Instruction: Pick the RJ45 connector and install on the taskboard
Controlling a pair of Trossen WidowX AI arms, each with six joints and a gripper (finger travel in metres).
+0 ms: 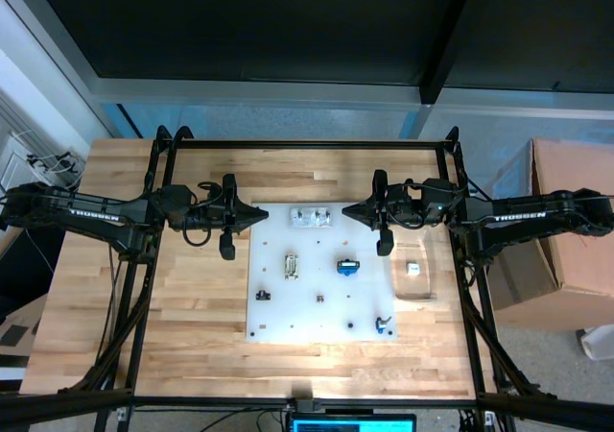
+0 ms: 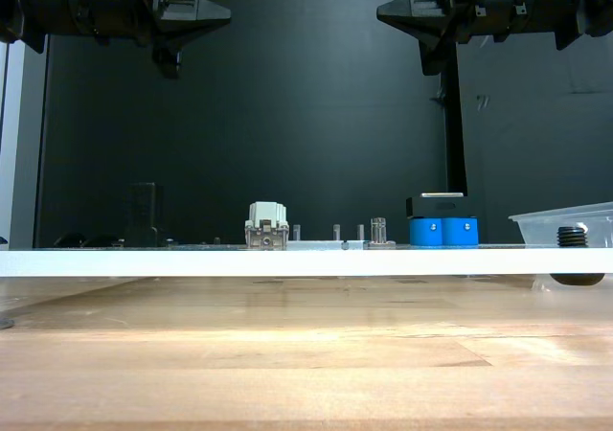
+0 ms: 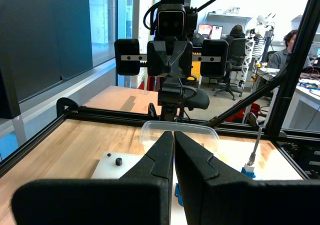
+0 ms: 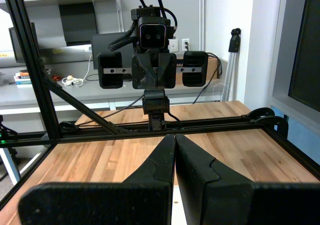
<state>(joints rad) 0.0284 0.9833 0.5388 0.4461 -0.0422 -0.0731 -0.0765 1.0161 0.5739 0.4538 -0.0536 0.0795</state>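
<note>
Tabletop (image 1: 192, 336): grey-booted connector (image 1: 382, 320) in jack (image 1: 388, 330); left end effector (image 1: 265, 217), right end effector (image 1: 345, 210) closed aloft.

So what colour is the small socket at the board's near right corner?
The socket is blue; the high view shows it best.

Matte black on both the left pincer (image 1: 263, 217) and the right pincer (image 1: 347, 210), with white lettering along the left arm (image 1: 96, 213). Beneath them are a white task board (image 1: 317, 302) and a counter (image 1: 192, 298) of pale, honey-toned wood in striped planks, edged by a black frame (image 1: 307, 145). On the board, a small jack (image 1: 385, 326) and a larger fitting (image 1: 346, 267) show blue. A white block (image 1: 413, 270) lies in the clear tray (image 1: 422, 296); the cardboard box (image 1: 566, 230) is brown.
</note>
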